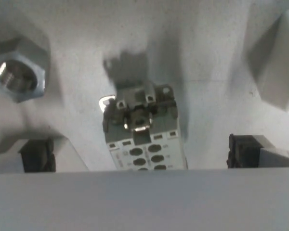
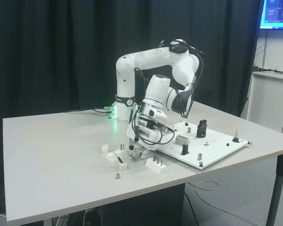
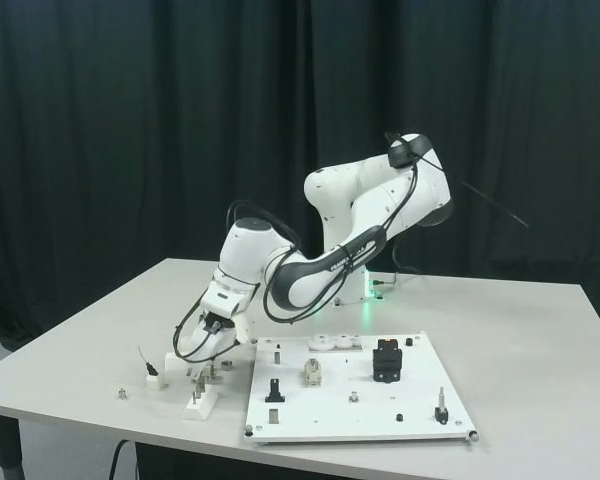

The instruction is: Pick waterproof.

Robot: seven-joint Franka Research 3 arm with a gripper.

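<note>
The waterproof connector [image 1: 145, 132] is a grey-white block with several oval holes and a metal latch on top. It stands on a white holder in the wrist view. My gripper [image 1: 139, 153] is open and low over it. The two black fingertips [image 1: 37, 155] are on either side of the connector, each well apart from it. In the first room view the gripper [image 2: 134, 149] is down at the table's front, just off the near corner of the white board [image 2: 217, 148]. The second room view shows the gripper [image 3: 205, 370] left of the board [image 3: 420, 415]; the connector is hidden there.
A metal hex nut [image 1: 18, 74] and a white block [image 1: 279, 62] lie near the connector. Small white holders [image 2: 156, 164] [image 2: 106, 148] [image 3: 202, 405] and a tiny loose part [image 2: 117, 176] stand around the gripper. The board carries a black part [image 2: 201, 128] and other fittings.
</note>
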